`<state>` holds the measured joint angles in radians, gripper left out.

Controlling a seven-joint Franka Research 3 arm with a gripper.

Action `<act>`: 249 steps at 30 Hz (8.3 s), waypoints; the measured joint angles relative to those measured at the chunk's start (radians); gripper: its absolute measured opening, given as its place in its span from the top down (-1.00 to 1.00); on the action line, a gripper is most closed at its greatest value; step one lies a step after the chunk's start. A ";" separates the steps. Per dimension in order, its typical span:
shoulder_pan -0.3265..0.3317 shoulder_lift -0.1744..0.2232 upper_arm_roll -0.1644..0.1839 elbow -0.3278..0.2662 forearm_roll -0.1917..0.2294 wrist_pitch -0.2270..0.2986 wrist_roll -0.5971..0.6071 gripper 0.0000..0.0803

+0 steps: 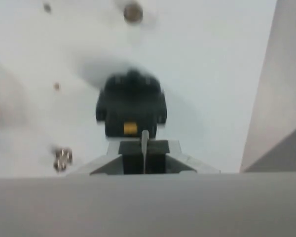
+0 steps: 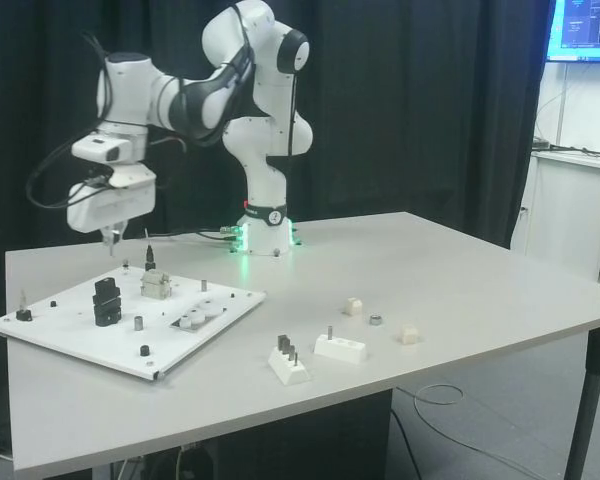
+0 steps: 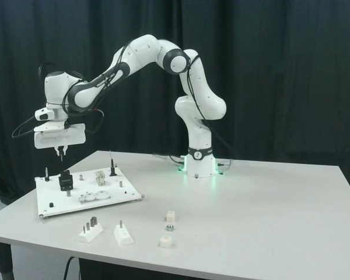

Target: Insert round peg 1.

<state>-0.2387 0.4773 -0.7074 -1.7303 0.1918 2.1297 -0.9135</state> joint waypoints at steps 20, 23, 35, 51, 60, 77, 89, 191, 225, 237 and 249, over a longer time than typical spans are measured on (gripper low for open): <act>-0.155 0.000 -0.018 -0.073 0.080 0.050 -0.232 0.96; -0.175 0.000 -0.018 -0.094 0.097 0.076 -0.262 0.96; -0.219 0.003 -0.018 -0.172 0.179 0.157 -0.360 0.96; -0.241 0.023 -0.018 -0.241 0.236 0.201 -0.388 0.96; -0.250 0.038 -0.018 -0.248 0.274 0.202 -0.388 0.96; -0.260 0.052 -0.018 -0.252 0.337 0.202 -0.391 0.96; -0.264 0.066 -0.018 -0.253 0.394 0.202 -0.424 0.96; -0.280 0.119 -0.027 -0.259 0.490 0.194 -0.508 0.96; -0.280 0.119 -0.029 -0.261 0.522 0.195 -0.533 0.96; -0.280 0.121 -0.029 -0.261 0.537 0.200 -0.547 0.96; -0.280 0.122 -0.029 -0.261 0.540 0.202 -0.555 0.96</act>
<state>-0.5191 0.5989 -0.7365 -1.9909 0.7322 2.3319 -1.4684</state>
